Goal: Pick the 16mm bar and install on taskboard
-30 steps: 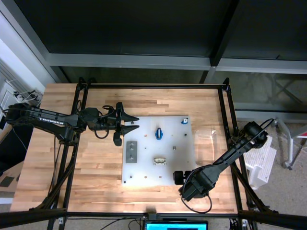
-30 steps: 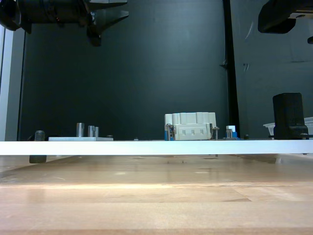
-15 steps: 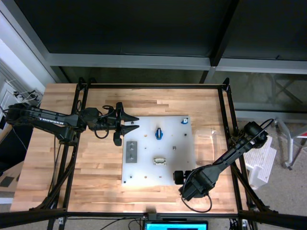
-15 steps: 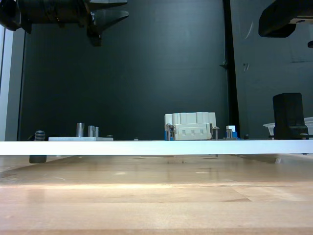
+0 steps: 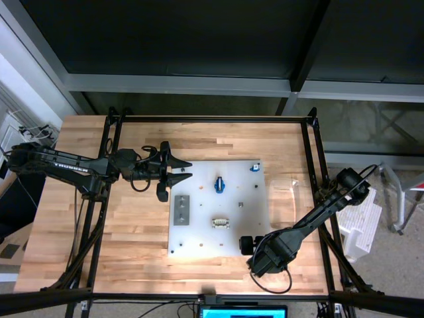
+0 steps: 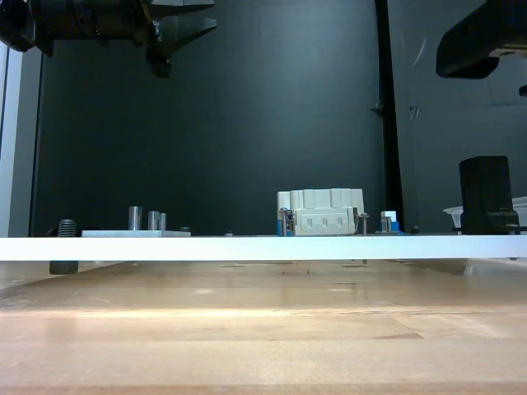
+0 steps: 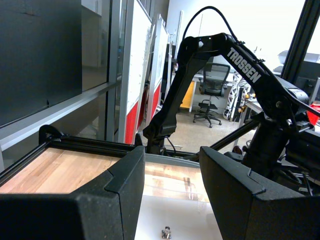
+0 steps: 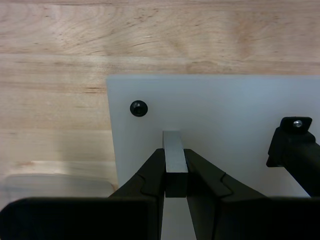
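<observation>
- The right claw (image 8: 174,155) hangs over the near right corner of the taskboard (image 5: 199,199), close to the near edge of the counter (image 5: 132,245). Its fingers are pressed on the 16mm bar (image 8: 174,142), which is pinched between them and held clear of the board.
- The bar's long axis is seen to run along the fingers, with 1 end projecting past the tips. How steeply it is tilted cannot be told.
- A black fixture (image 5: 246,244) stands on the board just beside this claw, and a black corner screw (image 8: 138,107) is seen beyond the bar's end.
- No seat is seen under the bar. The grey plate (image 5: 181,212) on the board's left half, with short upright pins on it, is judged the likely seat. Which opening would take the bar cannot be told.
- That plate lies to the left of the right claw and somewhat farther away, with the white connector (image 5: 220,223) between them. The coming move is therefore judged to turn on a leftward carry across the board, with the bar's long axis stood upright over the opening.
- A blue part (image 5: 219,184) sits farther back, near the board's middle.
- Farthest, the left claw (image 5: 189,169) is held high over the board's far left edge, its fingers spread and nothing between them. It is nearer to the grey plate than the right claw.
</observation>
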Tool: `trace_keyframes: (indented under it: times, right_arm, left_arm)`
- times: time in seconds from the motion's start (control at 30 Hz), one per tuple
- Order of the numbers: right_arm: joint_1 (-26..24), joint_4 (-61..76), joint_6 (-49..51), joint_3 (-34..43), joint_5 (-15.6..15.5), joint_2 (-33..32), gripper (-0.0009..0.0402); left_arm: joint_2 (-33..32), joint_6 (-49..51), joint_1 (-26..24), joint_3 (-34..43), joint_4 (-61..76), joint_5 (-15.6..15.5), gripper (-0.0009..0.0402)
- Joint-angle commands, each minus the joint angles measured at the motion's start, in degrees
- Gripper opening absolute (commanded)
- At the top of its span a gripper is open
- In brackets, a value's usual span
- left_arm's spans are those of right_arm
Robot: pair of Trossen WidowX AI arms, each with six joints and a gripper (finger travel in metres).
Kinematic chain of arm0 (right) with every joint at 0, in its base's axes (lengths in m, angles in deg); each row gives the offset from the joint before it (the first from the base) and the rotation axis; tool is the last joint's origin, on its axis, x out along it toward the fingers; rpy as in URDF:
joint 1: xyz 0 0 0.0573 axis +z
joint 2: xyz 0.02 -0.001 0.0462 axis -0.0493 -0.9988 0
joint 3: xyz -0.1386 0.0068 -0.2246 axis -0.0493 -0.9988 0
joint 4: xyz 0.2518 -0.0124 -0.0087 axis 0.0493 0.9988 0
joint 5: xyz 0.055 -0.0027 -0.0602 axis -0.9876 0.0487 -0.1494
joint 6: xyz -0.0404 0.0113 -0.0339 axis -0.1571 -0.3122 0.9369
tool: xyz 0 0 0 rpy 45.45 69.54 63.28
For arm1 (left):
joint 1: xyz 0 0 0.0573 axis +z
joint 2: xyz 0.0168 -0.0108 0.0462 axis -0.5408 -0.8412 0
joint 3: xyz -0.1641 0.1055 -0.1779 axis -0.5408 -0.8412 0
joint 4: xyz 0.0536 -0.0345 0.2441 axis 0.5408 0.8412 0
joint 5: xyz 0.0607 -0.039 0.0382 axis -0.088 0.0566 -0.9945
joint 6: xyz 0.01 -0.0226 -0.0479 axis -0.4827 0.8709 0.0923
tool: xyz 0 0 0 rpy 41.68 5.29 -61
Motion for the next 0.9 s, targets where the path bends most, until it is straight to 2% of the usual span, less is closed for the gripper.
trace_keyframes:
  times: [0.03, 0.6, 0.9]
  right_arm:
    - [0.02, -0.46, -0.22, 0.04, 0.04, 0.00, 0.0049]
    - [0.02, 0.17, -4.76, 0.33, 0.02, 1.99, 0.0172]
    - [0.00, 3.02, -4.81, 0.31, -0.13, 6.82, 0.0169]
  left_arm:
    - [0.00, 0.00, 0.02, 0.00, -0.02, 0.02, 0.0147]
    - [0.00, 0.00, 0.00, 0.00, 0.00, 0.02, 0.0147]
    - [0.00, 0.00, 0.02, 0.00, 0.00, 0.02, 0.0147]
